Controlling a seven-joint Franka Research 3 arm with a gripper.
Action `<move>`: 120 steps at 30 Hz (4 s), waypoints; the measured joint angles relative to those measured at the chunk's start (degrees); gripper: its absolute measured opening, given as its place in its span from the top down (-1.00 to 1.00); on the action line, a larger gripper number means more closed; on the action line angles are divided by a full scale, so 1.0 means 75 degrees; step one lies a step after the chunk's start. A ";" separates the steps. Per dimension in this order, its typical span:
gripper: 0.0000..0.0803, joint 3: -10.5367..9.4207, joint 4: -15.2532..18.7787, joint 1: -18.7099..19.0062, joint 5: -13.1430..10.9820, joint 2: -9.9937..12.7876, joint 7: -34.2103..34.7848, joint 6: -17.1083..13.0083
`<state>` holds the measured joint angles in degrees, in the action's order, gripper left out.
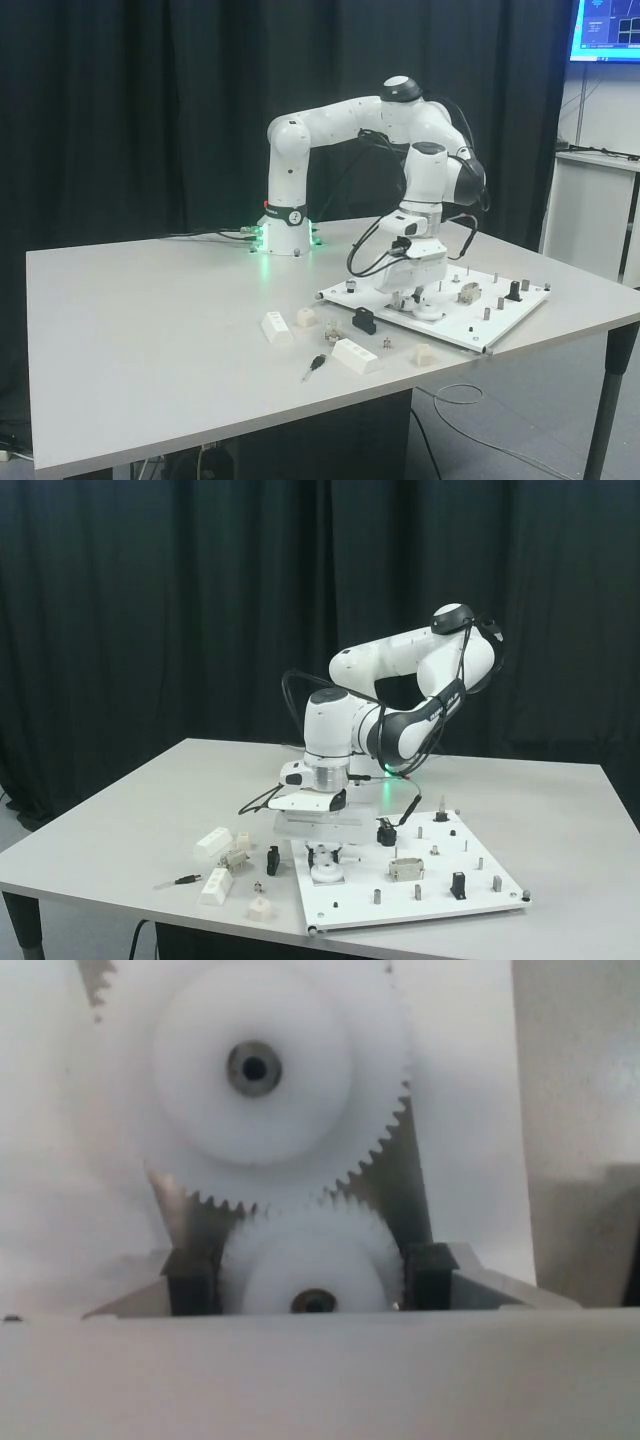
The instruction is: Remove medium gear.
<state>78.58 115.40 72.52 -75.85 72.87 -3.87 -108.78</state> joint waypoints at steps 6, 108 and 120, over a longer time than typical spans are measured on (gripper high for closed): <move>0.01 0.0003 -0.0005 0.0012 0.0028 0.0000 -0.0008 -0.0001; 0.02 0.0111 -0.0016 0.0087 0.0237 -0.0028 -0.0314 0.0024; 0.02 0.0466 0.0008 0.0199 0.0419 -0.0084 -0.0115 0.0350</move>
<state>82.07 115.45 74.01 -72.71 72.24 -4.74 -106.15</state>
